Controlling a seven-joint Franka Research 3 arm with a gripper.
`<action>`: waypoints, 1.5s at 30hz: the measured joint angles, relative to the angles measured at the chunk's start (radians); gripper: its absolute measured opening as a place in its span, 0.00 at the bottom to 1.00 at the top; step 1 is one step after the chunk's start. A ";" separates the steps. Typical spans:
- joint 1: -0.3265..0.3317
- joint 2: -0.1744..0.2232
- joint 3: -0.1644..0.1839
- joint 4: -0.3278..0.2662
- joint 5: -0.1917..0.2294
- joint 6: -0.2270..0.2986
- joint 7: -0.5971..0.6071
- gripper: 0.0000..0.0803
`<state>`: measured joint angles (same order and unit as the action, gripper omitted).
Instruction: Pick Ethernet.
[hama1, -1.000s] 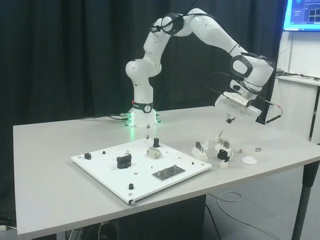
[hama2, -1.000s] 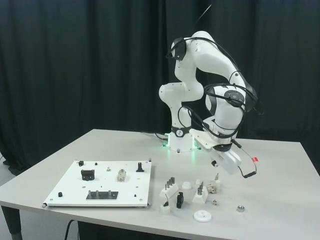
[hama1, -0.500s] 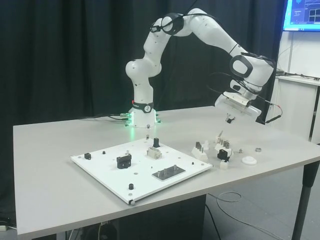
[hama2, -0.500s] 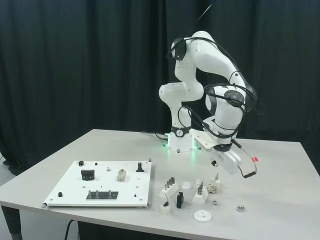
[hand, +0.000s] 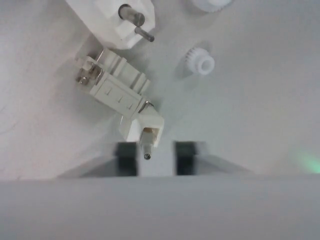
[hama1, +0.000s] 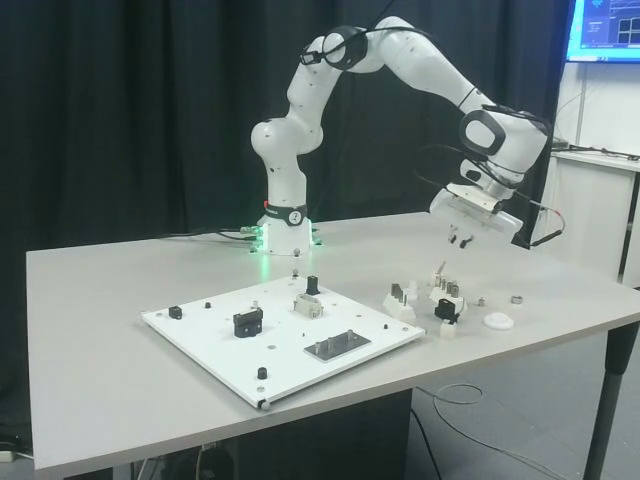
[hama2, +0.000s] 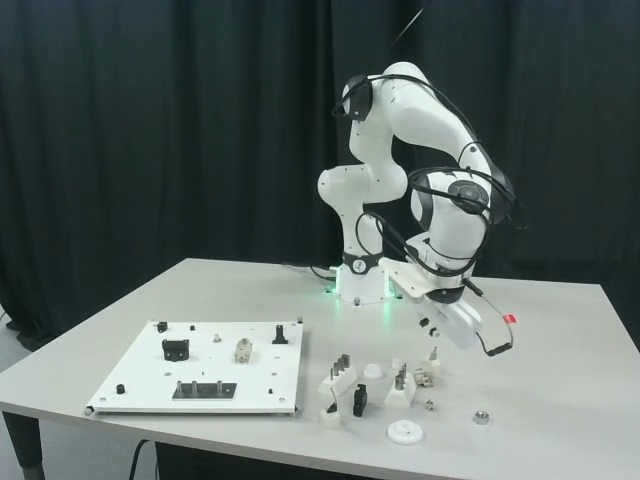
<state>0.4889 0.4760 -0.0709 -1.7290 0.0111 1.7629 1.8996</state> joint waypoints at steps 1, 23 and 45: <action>0.000 0.000 0.000 0.000 0.000 0.000 0.000 0.00; 0.000 0.020 0.032 -0.037 0.003 0.017 0.027 0.99; 0.000 0.022 0.038 -0.127 0.002 0.099 0.028 1.00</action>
<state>0.4889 0.4976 -0.0328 -1.8561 0.0127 1.8621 1.9275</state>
